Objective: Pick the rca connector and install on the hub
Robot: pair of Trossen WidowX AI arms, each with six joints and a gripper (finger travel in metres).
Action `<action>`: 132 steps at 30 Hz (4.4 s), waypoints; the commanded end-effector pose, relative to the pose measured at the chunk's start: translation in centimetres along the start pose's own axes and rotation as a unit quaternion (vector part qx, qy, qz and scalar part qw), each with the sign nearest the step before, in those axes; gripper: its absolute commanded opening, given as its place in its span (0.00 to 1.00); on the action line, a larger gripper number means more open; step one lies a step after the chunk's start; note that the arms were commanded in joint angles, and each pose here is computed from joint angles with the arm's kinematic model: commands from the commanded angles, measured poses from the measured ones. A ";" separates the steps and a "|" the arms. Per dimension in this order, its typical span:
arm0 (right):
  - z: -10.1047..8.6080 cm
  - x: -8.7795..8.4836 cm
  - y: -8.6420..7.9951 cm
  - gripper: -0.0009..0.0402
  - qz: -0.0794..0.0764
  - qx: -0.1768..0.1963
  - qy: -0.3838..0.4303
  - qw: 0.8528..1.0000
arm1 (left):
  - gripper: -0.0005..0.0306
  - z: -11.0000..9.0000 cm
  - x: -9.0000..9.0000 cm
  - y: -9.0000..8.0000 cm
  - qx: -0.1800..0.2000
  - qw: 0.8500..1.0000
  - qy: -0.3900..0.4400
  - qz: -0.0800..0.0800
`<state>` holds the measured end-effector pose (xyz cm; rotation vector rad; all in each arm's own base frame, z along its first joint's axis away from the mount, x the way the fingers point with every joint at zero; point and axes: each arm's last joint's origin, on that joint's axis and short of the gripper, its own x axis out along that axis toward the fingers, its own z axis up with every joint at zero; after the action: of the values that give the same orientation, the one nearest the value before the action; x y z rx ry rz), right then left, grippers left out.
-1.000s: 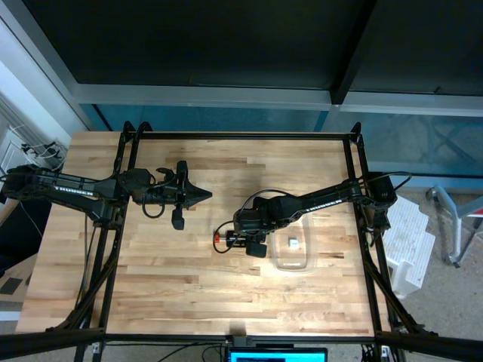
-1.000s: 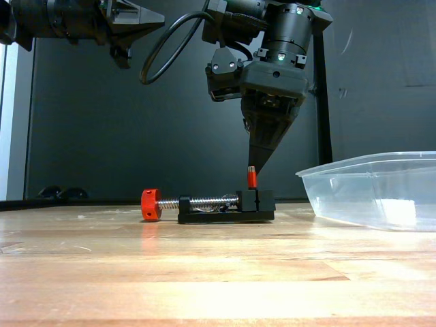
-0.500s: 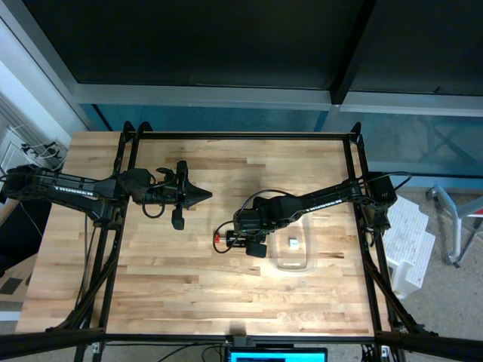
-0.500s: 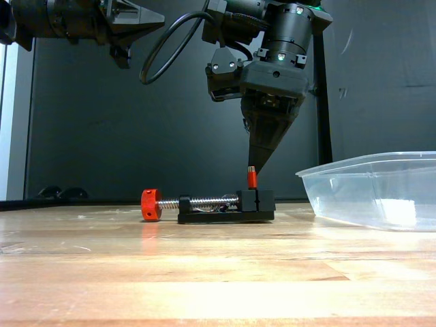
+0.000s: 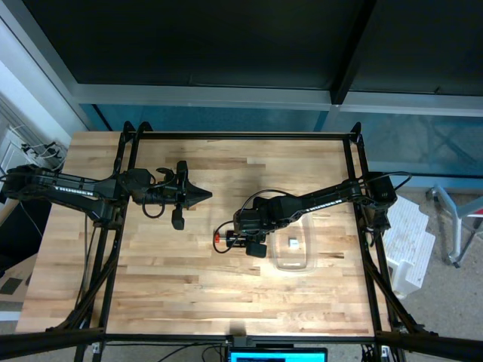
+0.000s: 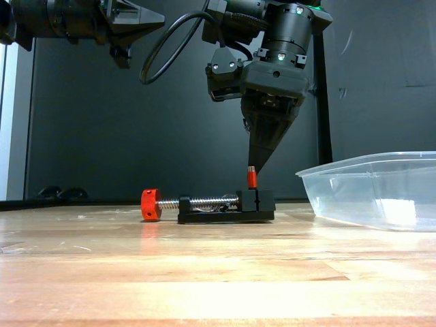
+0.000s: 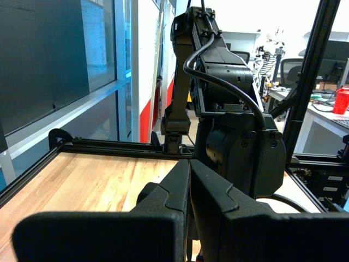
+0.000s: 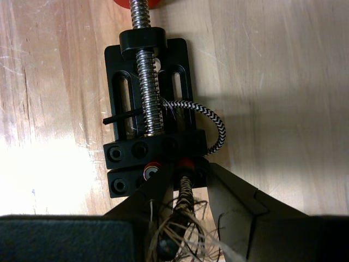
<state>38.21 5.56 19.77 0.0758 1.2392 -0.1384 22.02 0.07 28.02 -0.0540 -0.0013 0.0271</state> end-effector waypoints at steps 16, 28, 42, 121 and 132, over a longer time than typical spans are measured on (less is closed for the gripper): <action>0.2 -0.4 0.0 0.22 0.002 0.001 -0.006 1.000 | 0.02 0.0 0.0 0.0 0.000 1.000 0.000 0.000; 0.1 -0.4 0.0 0.22 0.000 0.000 -0.001 1.000 | 0.02 0.0 0.0 0.0 0.000 1.000 0.000 0.000; 0.1 -0.4 0.0 0.18 0.000 -0.004 -0.001 1.000 | 0.02 0.0 0.0 0.0 0.000 1.000 0.000 0.000; 2.0 -3.6 1.6 0.02 -0.001 -0.039 0.034 0.999 | 0.02 0.0 0.0 0.0 0.000 1.000 0.000 0.000; 2.0 -3.3 1.6 0.02 -0.003 -0.042 0.030 0.999 | 0.02 0.0 0.0 0.0 0.000 1.000 0.000 0.000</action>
<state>39.19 7.08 23.54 0.0043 1.3061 -0.0907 22.02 0.08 28.02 -0.0540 -0.0009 0.0275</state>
